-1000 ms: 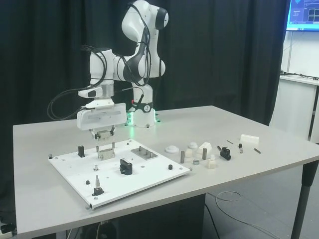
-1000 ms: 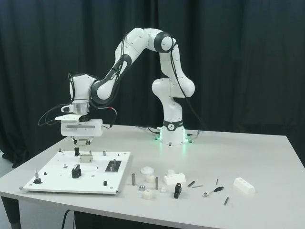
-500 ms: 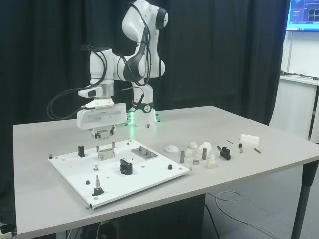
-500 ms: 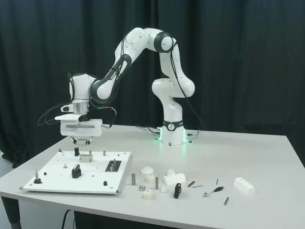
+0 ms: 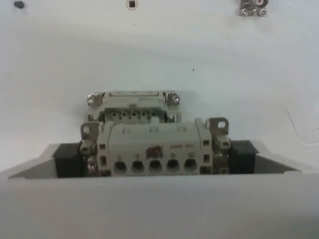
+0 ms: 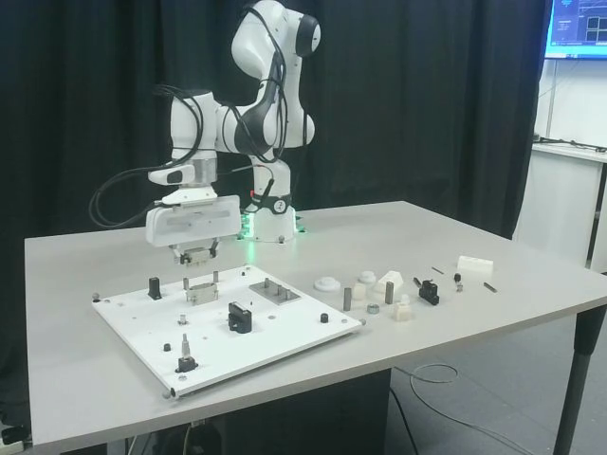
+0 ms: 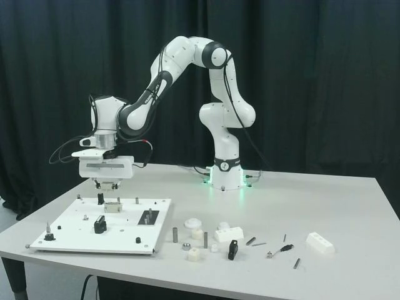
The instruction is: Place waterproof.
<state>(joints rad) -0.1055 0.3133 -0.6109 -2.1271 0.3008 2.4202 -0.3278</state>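
Closest to the wrist camera, the gripper (image 5: 155,158) is clamping a grey multi-pin connector (image 5: 154,149) between its two black fingers (image 5: 69,160), one pressing on each short end, so the jaws are closed on that part and nothing else. Its long axis is running across from finger to finger, and its row of round holes is facing the camera. Just beyond and below it, the mating socket (image 5: 132,105) is sitting on the white board (image 5: 159,55), screwed down at its corners, with its own long axis lying parallel to the held piece. That is the relation the coming move is turning on: the two parts are lining up lengthwise, and the socket is lying almost straight under the hand, slightly ahead of it in the wrist view. They are not touching; in the first room view the connector (image 6: 196,256) is hanging a little above the socket (image 6: 200,290), with a clear gap showing between them. Judging from this, a straight descent with only a small sideways correction is looking like what the placement is needing. Farther off, loose white parts (image 6: 379,282) are lying on the table (image 6: 427,227), well apart from the board
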